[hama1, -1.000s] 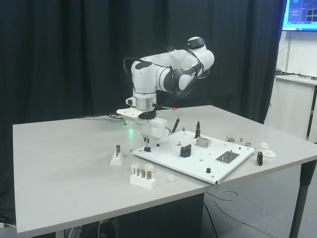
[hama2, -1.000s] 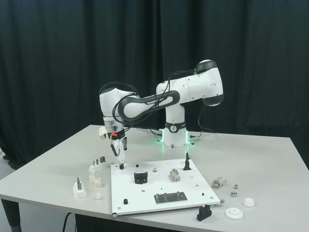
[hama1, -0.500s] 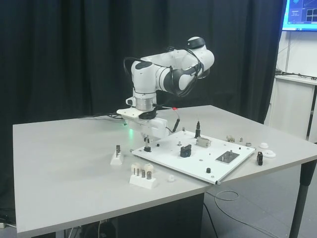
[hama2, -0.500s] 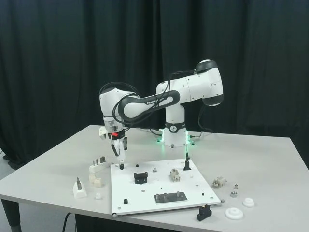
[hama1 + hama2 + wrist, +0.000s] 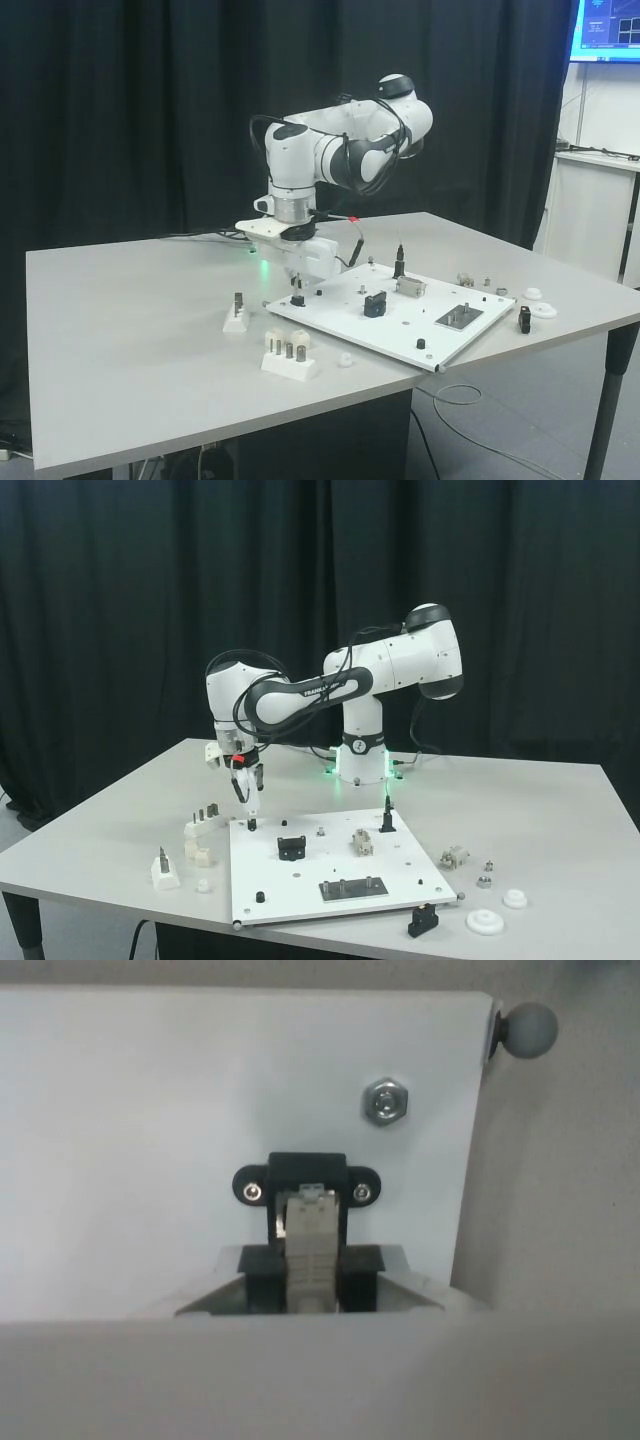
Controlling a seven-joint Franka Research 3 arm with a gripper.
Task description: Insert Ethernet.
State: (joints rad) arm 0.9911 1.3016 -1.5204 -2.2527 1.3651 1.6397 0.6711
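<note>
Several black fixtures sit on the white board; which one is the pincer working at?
The black socket at the board's corner nearest the small white holders. The pincer stands right over it, gripping the Ethernet plug; the other black fixtures sit apart, unattended.

Matt white board [image 5: 150, 1110], shiny metal nut [image 5: 386, 1101], black plastic socket [image 5: 306, 1175].

Your first room view stands off one corner of the table [image 5: 130, 330], a little above its top, looking across it at the arm [image 5: 340, 150] with the board [image 5: 400, 320] in front. Your second room view faces the arm [image 5: 330, 690] from the table's [image 5: 560, 820] near edge, at about the same distance. Both take in arm, board [image 5: 330, 865] and most of the tabletop. Your wrist view looks straight down, very close, at one corner of the board [image 5: 130, 1140].
</note>
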